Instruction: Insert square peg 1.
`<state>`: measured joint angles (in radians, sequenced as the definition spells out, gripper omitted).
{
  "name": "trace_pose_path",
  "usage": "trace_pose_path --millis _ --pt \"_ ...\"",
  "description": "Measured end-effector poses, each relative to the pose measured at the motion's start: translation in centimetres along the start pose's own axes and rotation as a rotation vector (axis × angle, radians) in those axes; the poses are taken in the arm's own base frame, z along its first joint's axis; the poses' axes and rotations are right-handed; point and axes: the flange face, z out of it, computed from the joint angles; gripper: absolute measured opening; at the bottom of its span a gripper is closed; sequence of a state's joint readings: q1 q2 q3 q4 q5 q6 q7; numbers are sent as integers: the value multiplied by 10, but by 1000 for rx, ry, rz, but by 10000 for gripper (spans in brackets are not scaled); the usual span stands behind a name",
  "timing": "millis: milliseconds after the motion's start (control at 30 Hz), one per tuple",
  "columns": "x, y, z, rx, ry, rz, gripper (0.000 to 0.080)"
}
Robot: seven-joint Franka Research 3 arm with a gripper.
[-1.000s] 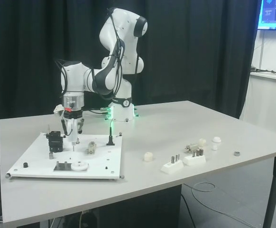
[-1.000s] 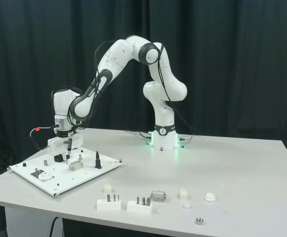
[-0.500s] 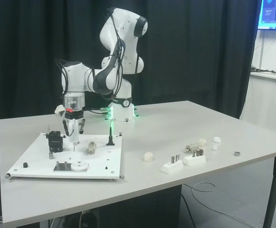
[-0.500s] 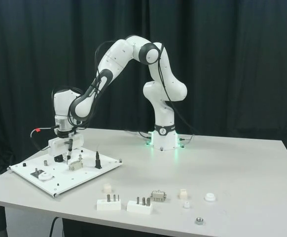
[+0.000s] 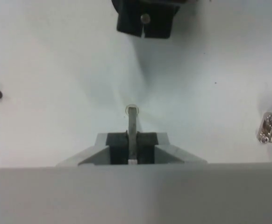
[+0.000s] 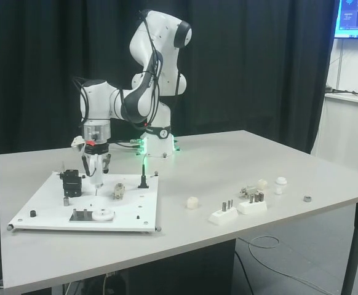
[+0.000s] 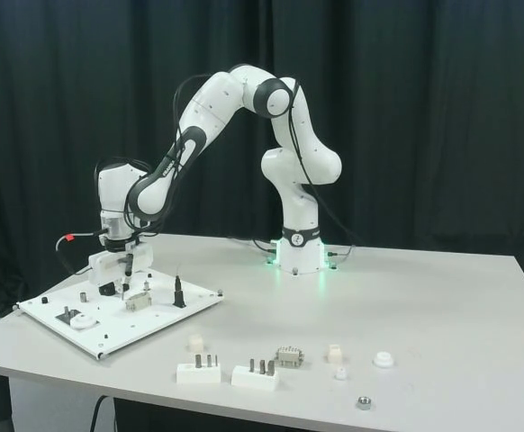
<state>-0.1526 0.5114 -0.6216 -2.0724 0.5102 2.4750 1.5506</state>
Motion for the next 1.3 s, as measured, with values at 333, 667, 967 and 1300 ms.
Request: trace_pose_path --millis 333,667,967,1300 --pt "5 -3 0 14 6 7 34" --pt "5 -3 1 19 9 -15 34" --pt "4 -3 1 21 10 -34 34" --pt "0 -2 0 25 -2 -5 583"
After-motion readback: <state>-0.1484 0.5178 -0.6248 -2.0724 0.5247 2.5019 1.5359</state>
